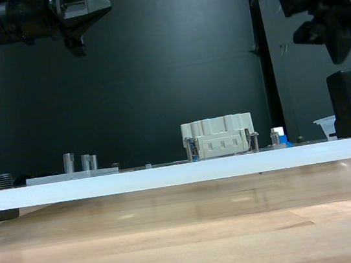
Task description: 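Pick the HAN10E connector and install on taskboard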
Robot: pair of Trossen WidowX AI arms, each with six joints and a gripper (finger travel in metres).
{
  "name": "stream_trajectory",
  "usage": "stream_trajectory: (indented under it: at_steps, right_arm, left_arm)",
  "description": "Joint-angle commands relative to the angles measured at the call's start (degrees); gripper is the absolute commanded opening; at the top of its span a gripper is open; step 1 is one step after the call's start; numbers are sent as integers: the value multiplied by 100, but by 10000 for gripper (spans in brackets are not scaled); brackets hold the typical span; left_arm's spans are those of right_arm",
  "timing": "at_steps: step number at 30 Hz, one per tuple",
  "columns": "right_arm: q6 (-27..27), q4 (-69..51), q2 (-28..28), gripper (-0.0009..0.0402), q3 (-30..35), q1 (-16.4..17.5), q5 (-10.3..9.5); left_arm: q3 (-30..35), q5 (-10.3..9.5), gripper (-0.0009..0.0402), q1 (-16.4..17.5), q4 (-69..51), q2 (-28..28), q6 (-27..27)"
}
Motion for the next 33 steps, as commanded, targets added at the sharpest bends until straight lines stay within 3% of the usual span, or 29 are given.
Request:
stream_trajectory:
  at_steps: [1, 6, 14, 28, 33]
  right_arm:
    - [7, 35, 68, 47, -186, 81, 11]
    - [28, 76, 192, 127, -372, 133, 317]
    - [376, 321, 415, 215, -492, 372, 352]
    - [540, 1176, 417, 224, -1244, 509, 302]
    - [715, 1213, 503, 224, -1244, 546, 302]
  left_arm:
    - [2, 0, 1, 0, 0, 0, 2]
    - [2, 0, 1, 0, 0, 0, 2]
    - [2, 0, 1, 0, 2, 0, 2]
    - [2, 0, 1, 0, 0, 0, 2]
    - [2, 0, 1, 0, 0, 0, 2]
